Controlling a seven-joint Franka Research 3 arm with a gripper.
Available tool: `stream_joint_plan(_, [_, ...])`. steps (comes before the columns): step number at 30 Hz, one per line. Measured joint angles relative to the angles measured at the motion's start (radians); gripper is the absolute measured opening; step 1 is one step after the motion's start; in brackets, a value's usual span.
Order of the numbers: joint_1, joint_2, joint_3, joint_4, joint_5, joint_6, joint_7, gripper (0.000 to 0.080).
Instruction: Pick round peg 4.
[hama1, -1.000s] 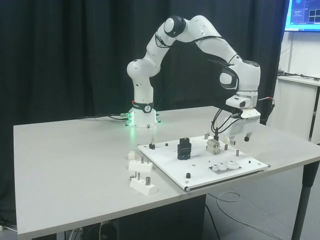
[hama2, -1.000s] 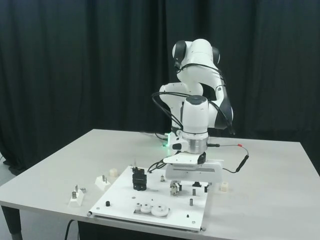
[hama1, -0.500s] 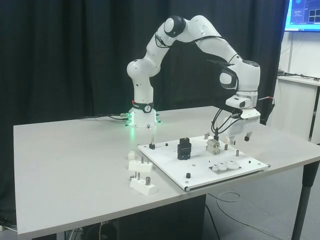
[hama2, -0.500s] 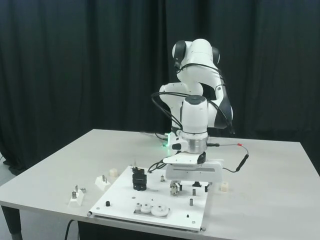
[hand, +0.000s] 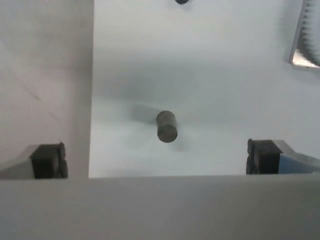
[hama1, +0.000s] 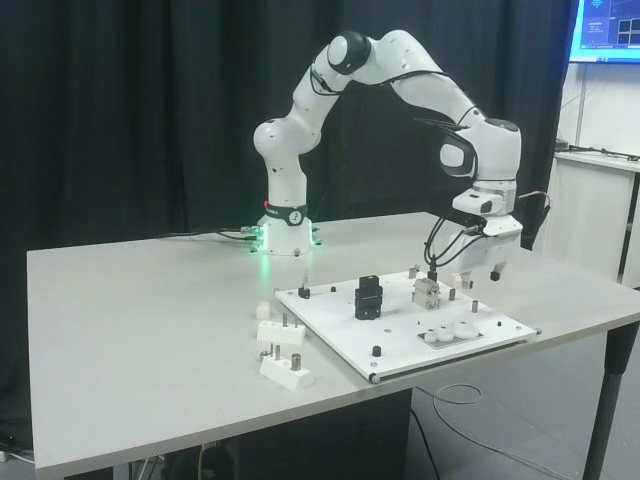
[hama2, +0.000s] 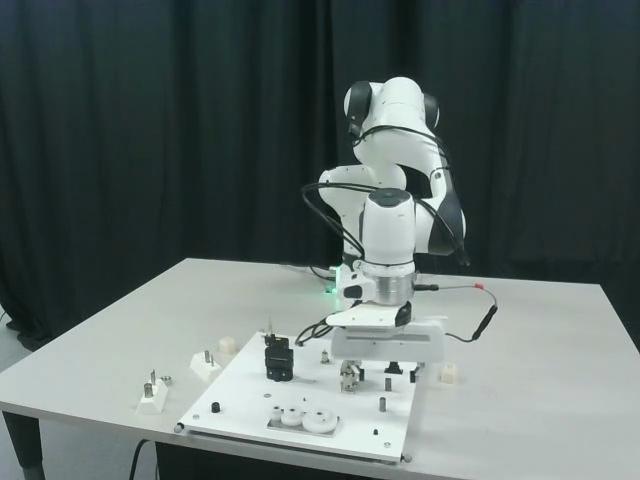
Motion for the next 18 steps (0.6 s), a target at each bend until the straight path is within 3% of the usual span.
stream_joint_plan(9, [-0.009, 0.0, -0.002, 0.006, 0.027, -0.009, -0.004, 0.08])
stream_joint_plan(18, [-0.021, -0.001, -0.021, 0.022, 0.026, -0.014, 0.008, 0.08])
